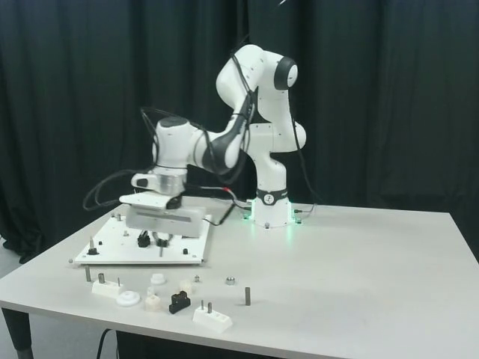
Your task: Insert round peg 2.
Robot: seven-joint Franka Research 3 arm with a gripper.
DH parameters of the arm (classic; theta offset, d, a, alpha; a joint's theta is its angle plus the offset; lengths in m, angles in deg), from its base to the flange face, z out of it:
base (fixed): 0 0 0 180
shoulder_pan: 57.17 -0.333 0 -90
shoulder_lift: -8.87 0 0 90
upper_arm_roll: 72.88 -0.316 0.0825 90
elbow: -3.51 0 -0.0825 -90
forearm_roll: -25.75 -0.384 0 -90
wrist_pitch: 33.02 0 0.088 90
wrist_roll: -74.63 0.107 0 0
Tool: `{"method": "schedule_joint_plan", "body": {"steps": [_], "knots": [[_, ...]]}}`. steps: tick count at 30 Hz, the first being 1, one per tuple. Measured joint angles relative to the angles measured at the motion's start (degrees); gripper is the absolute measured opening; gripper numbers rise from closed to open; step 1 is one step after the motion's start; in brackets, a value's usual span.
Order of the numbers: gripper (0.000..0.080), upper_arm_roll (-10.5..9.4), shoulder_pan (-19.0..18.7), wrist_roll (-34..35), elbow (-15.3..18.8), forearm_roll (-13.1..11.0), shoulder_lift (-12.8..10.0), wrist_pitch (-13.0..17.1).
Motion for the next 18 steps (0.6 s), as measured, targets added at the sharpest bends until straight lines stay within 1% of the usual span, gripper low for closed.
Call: {"method": "schedule_joint_plan", "body": {"steps": [3,8,18], "knots": [[0.0072,-0.08,2.2,-2.0,-0.9,0.6,0.0,-0.7],[0.0072,-0.13,5.7,-5.2,-2.1,1.0,0.0,-1.2],[0.0072,-0.10,11.9,-11.3,-3.4,1.2,-0.3,-1.2]]}}
